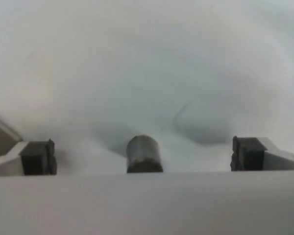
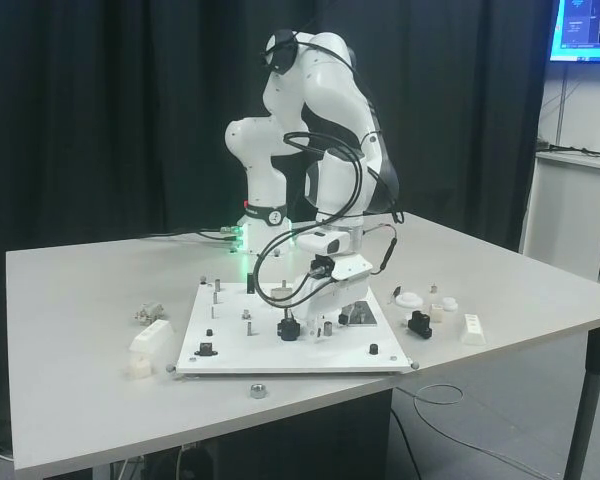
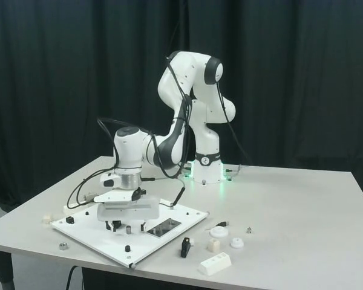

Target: Remove round peg 4.

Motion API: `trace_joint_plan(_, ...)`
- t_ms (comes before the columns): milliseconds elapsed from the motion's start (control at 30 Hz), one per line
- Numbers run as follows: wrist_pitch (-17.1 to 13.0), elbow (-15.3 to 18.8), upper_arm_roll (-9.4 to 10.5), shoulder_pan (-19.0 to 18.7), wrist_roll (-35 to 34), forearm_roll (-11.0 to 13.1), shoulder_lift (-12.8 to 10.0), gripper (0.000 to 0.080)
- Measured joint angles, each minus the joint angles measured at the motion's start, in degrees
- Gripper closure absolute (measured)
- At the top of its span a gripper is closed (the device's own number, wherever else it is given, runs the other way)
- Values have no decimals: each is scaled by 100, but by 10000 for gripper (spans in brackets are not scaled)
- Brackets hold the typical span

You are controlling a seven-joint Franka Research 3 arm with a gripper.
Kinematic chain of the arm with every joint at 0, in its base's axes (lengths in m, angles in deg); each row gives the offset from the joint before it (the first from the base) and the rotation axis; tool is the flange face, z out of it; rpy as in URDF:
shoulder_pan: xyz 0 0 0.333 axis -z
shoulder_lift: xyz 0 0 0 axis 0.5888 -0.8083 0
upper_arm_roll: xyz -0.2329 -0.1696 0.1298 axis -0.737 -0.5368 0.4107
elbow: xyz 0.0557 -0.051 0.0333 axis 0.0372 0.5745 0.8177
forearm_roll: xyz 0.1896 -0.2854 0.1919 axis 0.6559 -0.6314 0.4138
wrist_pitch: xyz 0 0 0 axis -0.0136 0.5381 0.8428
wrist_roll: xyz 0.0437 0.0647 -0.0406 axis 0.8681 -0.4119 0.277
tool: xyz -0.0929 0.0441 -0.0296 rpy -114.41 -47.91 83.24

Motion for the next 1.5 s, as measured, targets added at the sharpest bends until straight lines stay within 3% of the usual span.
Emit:
trace_joint_plan(467, 17, -100, 17, 79, 14, 68, -128, 3)
trace_joint_plan(500, 20, -100, 17, 82, 33, 77, -129, 112)
trace_joint_plan(733, 51, -107, 19, 97, 215, 184, -130, 112)
trace_joint_plan(800, 69, -115, 19, 98, 242, 203, -130, 450)
trace_joint_plan(1000, 209, -157, 34, 99, 328, 266, -131, 450)
trace_joint_plan(1033, 213, -160, 34, 101, 332, 268, -132, 616)
trace_joint_plan(1500, 218, -162, 33, 111, 358, 329, -132, 651)
